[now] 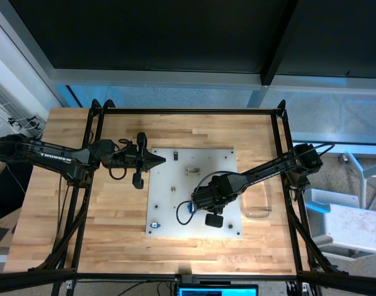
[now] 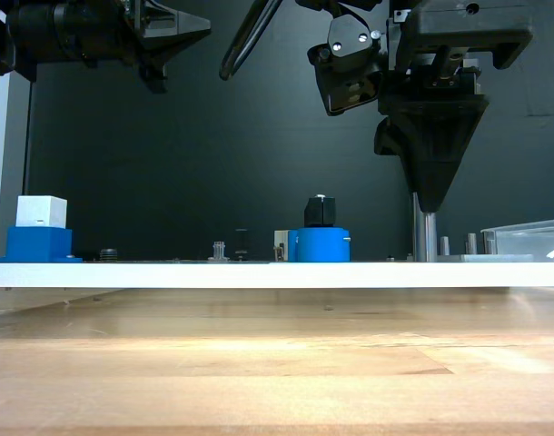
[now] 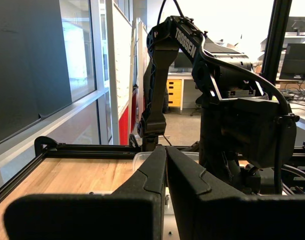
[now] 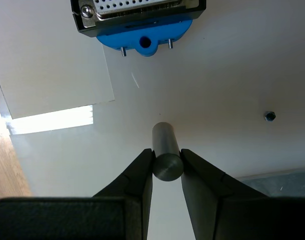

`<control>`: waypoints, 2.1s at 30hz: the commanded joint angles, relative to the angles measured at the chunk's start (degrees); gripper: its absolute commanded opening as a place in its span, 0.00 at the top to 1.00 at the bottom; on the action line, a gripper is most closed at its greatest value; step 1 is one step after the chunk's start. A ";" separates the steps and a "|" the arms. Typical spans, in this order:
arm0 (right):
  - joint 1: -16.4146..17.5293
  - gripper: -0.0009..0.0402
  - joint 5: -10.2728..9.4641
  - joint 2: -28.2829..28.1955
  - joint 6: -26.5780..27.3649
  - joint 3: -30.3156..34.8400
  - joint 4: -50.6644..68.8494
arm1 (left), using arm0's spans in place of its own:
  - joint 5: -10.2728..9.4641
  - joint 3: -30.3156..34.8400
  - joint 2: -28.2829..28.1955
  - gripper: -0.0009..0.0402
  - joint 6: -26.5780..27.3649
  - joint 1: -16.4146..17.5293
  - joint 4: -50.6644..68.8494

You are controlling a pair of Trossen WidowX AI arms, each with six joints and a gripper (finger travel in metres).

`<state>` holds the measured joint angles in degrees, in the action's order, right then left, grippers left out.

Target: Pick the 16mm cylinder and place it in the taskboard

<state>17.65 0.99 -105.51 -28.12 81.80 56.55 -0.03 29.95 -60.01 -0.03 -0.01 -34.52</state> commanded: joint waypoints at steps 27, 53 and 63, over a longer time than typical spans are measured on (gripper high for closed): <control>0.39 0.98 0.00 -0.02 0.07 -3.93 -5.09 | 0.02 0.00 0.00 0.98 0.00 0.02 0.00; 0.85 0.95 -0.02 -0.02 0.04 -4.11 -5.68 | 0.02 0.00 0.00 0.98 -0.02 0.02 0.00; 1.03 0.76 0.02 -0.02 0.00 -4.11 -5.68 | 0.02 0.00 0.00 0.98 0.00 0.00 0.00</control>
<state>18.63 1.06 -105.54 -28.12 77.65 50.78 -0.01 29.93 -60.01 -0.03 -0.01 -34.52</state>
